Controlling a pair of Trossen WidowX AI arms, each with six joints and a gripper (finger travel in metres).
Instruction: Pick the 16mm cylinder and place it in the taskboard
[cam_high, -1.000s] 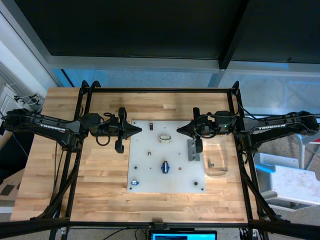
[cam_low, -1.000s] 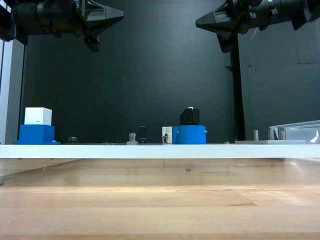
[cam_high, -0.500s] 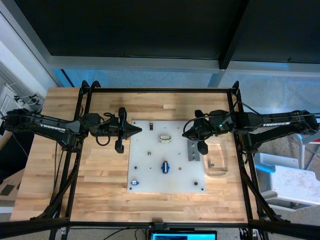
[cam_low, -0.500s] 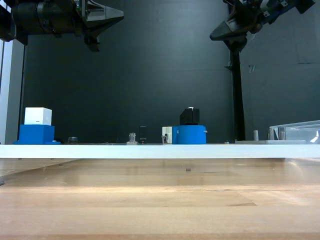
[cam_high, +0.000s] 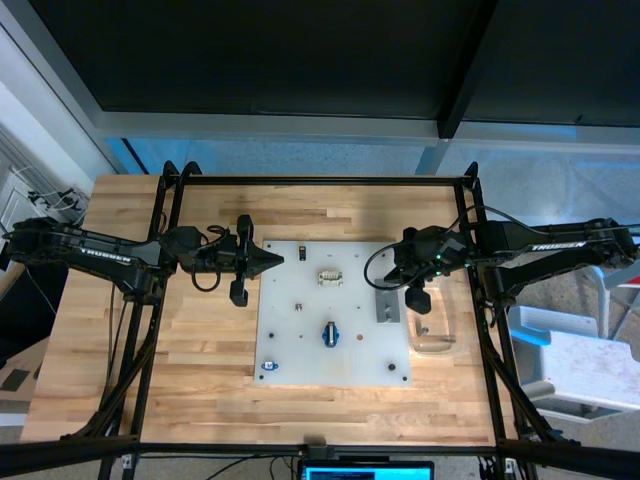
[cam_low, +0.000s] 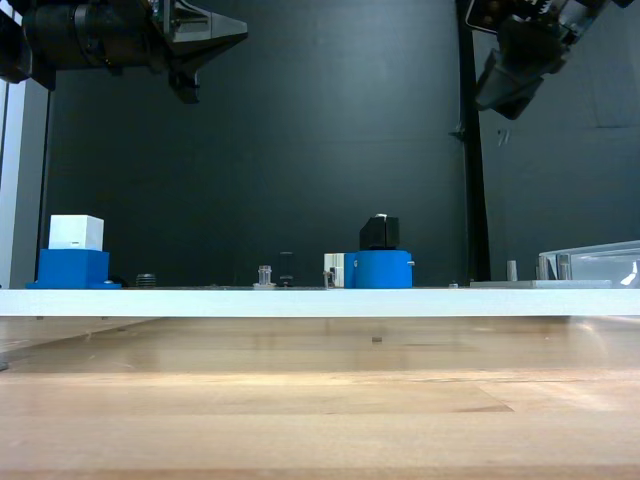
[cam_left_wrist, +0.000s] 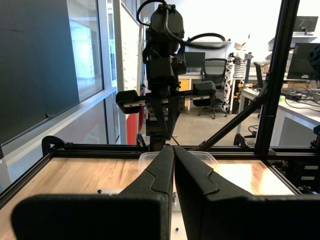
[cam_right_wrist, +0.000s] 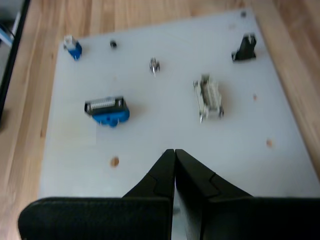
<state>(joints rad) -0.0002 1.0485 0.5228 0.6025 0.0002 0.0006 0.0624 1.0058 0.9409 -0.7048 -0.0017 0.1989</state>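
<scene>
Left gripper above taskboard left edge, right gripper above right edge, both fingers together; cylinder in clear tray: probably light, stiff, slippery, grip mid-sides

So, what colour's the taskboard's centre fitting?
Blue fitting, best in right wrist view. Left gripper over taskboard's left edge, right gripper over its right.
</scene>
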